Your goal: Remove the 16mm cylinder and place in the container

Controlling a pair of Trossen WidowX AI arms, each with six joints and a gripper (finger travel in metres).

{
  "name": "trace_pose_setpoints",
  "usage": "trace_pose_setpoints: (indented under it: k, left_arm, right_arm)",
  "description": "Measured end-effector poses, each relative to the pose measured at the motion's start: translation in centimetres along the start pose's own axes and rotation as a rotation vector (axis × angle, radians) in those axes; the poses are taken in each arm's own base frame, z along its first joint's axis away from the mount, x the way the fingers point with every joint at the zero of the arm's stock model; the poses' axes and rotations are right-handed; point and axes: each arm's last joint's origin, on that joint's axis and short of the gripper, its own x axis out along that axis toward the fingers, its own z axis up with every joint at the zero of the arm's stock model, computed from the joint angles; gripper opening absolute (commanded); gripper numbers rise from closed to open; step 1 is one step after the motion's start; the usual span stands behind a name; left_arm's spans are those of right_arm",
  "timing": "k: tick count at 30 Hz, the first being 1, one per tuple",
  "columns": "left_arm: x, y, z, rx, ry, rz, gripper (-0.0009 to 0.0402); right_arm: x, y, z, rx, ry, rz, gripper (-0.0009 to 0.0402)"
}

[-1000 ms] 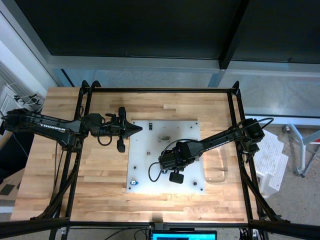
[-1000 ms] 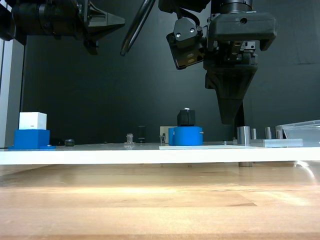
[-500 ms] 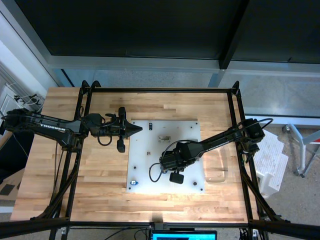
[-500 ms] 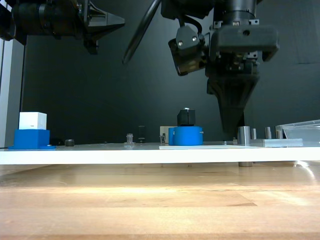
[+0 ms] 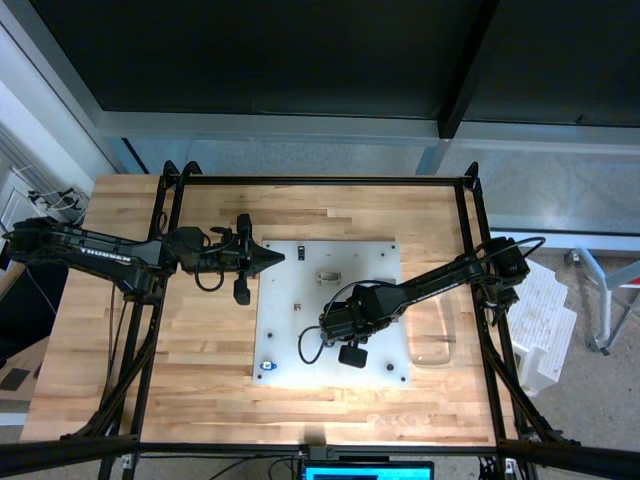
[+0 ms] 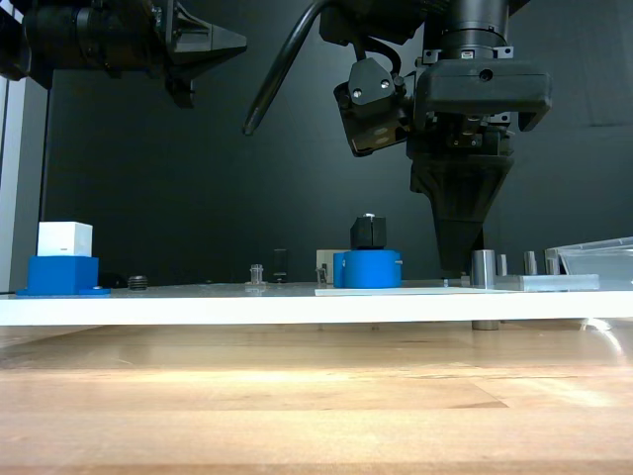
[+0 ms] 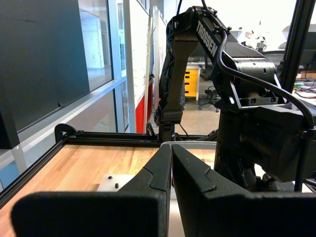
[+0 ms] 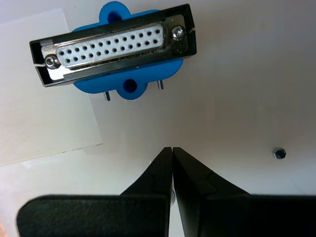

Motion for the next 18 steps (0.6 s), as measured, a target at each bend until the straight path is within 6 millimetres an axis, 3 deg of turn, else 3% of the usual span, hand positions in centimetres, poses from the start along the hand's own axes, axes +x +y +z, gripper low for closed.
trace_pose_setpoints:
  k: [18]
  left_arm:
    - [0.00,0.00,0.00,0.000,0.000,0.000,0.0000]
  right_arm:
    - [-0.02,0.12,-0.08,0.011,0.001,0.000,0.0041]
